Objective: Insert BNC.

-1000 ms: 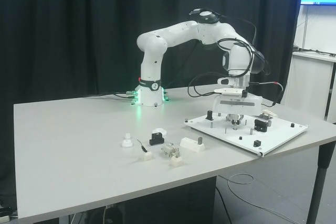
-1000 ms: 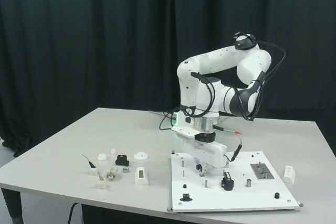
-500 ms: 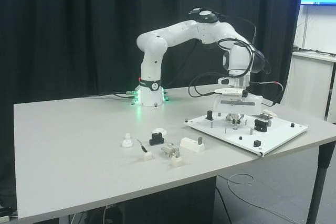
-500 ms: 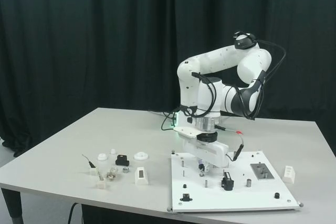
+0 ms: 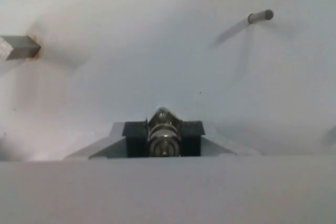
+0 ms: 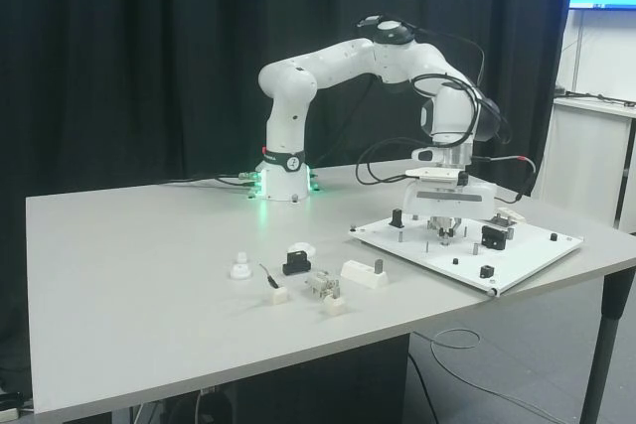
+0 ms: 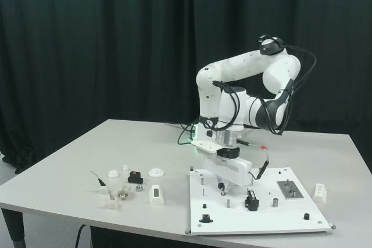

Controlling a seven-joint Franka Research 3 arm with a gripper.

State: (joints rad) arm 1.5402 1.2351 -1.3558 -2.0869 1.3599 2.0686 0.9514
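BNC [image 5: 164, 136] clamped btwn fingers [image 5: 137, 139], over board [image 5: 157, 66].

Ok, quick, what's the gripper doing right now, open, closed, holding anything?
Gripper: closed on the BNC, low over the white board.

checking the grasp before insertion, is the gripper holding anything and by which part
Yes: the gripper holds the BNC connector, a small metal barrel. Black pads clamp its two sides; its tip points down at the white board.
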